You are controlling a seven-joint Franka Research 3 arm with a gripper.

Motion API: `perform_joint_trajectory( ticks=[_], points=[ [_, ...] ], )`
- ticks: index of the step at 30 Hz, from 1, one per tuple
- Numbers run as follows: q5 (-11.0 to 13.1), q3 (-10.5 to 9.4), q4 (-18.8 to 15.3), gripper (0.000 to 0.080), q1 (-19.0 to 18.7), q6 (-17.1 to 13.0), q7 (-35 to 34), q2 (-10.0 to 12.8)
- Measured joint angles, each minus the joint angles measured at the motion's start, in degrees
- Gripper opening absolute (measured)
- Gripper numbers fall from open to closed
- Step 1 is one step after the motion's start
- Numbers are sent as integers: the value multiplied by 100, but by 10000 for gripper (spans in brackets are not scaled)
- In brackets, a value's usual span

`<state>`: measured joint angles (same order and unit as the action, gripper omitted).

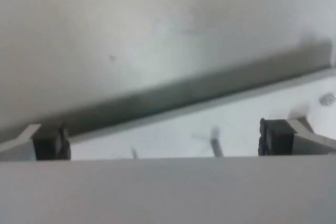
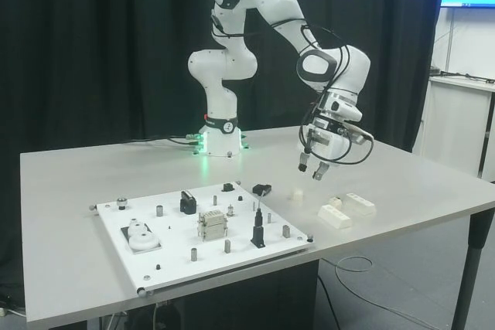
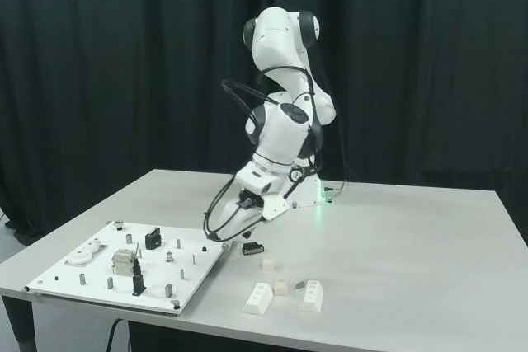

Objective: Remove USB.

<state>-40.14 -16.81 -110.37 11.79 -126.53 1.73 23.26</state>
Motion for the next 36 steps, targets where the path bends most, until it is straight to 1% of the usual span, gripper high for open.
perform_joint_trajectory(
  ticks=[7, 15, 18, 25, 32, 36],
  points=[
    [1, 199, 280, 800, -1, 0, 521, 75],
    [1, 375, 702, 800, -10, 10, 1371, 240],
    [2, 437, 890, 800, -11, 67, 1630, 326],
    [1, 581, 1333, 800, -19, 257, 1998, 547],
    [1, 768, 1776, 800, -44, 444, 2491, 767],
    [1, 875, 2016, 800, -45, 484, 2718, 900]
  ],
)
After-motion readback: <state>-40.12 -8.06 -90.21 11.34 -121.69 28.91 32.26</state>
